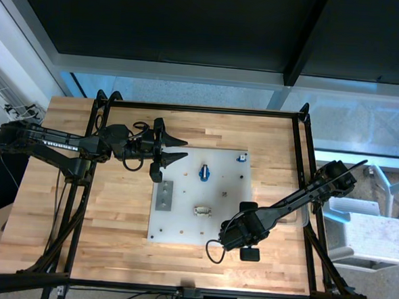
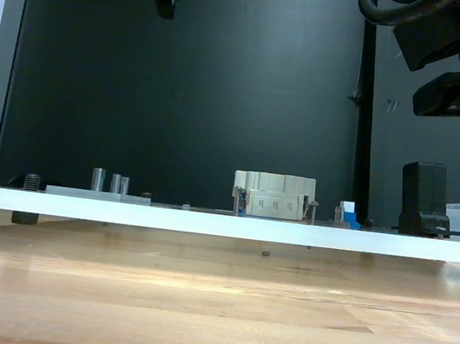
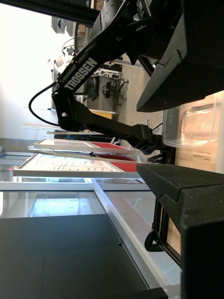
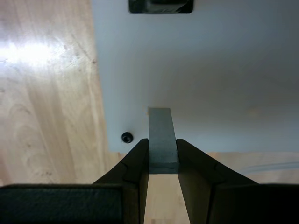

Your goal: Pick the 16mm bar and place in it's hole on the taskboard

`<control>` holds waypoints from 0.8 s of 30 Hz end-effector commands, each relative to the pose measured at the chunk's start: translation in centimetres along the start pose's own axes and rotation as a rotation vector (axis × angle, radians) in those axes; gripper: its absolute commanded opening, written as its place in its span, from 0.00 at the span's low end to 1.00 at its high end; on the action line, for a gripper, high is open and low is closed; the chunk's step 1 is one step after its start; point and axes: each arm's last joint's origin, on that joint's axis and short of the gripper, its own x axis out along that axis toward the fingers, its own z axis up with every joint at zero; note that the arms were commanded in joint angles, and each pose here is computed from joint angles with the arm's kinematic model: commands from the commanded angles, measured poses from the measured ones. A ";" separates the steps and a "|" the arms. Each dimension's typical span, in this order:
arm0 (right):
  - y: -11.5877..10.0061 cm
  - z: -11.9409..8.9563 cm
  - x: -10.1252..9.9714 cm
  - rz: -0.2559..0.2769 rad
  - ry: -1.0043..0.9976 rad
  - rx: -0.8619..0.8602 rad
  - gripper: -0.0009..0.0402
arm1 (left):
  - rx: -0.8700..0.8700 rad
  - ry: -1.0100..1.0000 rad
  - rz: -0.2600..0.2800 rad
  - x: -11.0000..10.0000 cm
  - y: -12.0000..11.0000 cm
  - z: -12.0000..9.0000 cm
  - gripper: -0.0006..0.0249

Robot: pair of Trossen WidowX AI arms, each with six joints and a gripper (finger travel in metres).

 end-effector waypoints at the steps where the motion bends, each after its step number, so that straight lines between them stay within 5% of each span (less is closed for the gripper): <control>1: 0.1 0.1 0.1 0.004 -0.005 -0.003 0.02 | 0.000 0.000 0.000 0.0 0.0 0.0 0.61; 24: 0.3 0.4 0.3 0.008 -0.016 -0.010 0.02 | 0.000 0.000 0.000 0.0 0.0 0.0 0.61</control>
